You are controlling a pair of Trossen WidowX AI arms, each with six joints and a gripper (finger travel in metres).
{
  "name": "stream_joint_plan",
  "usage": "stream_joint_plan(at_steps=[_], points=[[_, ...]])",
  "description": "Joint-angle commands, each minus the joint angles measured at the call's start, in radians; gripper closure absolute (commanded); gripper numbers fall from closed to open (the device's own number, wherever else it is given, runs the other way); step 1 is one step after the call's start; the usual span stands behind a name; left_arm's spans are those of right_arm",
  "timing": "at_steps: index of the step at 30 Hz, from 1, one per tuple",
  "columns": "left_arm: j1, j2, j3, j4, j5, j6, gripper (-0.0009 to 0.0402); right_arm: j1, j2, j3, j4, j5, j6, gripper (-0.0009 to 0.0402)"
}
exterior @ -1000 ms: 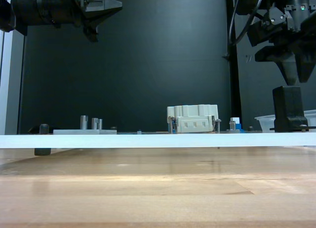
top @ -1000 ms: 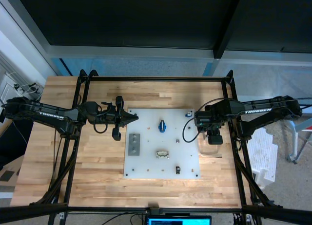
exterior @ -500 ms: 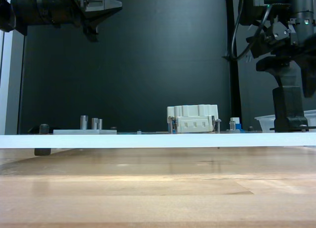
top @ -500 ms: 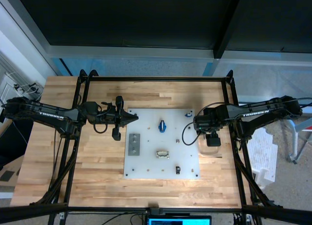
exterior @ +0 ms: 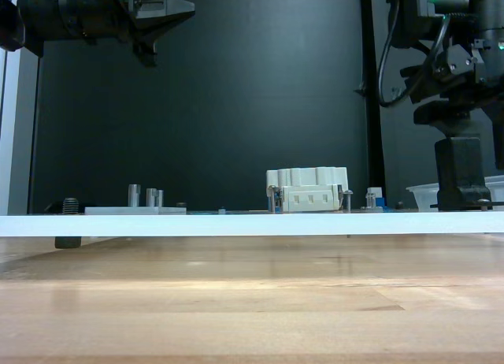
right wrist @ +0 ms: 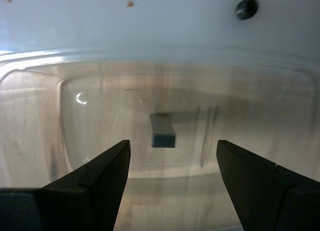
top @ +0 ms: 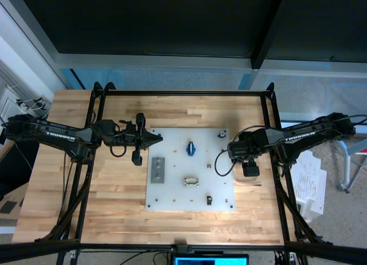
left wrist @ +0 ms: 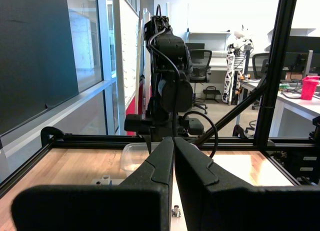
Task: Pick the 16mm bar and install on taskboard
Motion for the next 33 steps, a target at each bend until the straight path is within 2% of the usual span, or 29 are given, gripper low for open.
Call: stream_joint_plan(at_steps=[1, 13, 24, 33], points=[[0.000, 0.000, 0.000, 0.000, 0.000, 0.000, 0.0393, 0.003, 0.000, -0.019, 0.034, -0.001, 0.005, 0.0153], [0.000, 0.000, 0.000, 0.000, 0.000, 0.000, 0.0393, 0.005, 0.000, -0.084, 0.093, -0.001, 0.019, 0.0153], [0.000, 0.000, 0.000, 0.000, 0.000, 0.000, 0.0393, 0.005, 0.045, -0.087, 0.106, -0.005, 0.020, 0.0153], [0.000, 0.000, 0.000, 0.000, 0.000, 0.000, 0.0393, 0.005, 0.045, -0.095, 0.118, -0.010, 0.019, 0.0153]])
